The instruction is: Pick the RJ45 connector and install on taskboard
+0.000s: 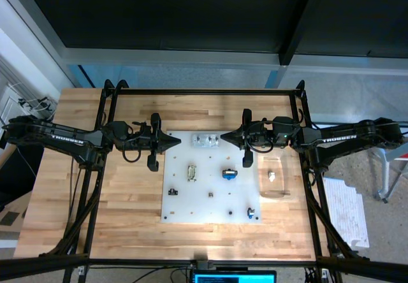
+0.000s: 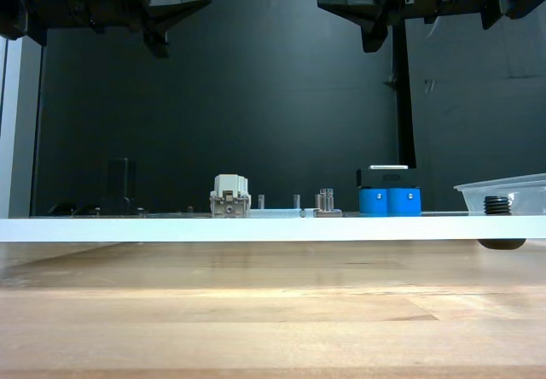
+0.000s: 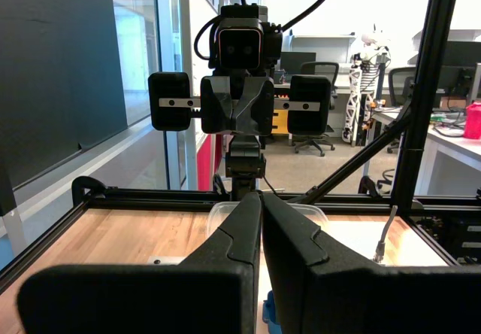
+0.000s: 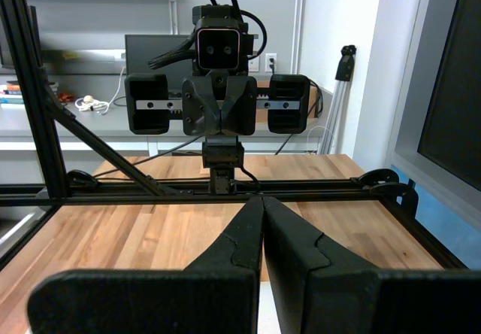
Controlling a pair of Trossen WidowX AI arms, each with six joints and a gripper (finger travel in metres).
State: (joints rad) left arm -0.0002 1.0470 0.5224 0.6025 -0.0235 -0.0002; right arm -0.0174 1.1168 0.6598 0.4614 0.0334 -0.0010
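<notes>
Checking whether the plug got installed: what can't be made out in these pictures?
Blue jack: too small in the high view to tell whether the plug is in.
White block in the tray: too small to show any plug on it.
Left pincer and right pincer, shut, hang near the board's far edge; the low view's top edge crops both.

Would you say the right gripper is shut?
Shut: the right gripper hangs high above the board, fingers pressed together; the left gripper, opposite, likewise.
</notes>
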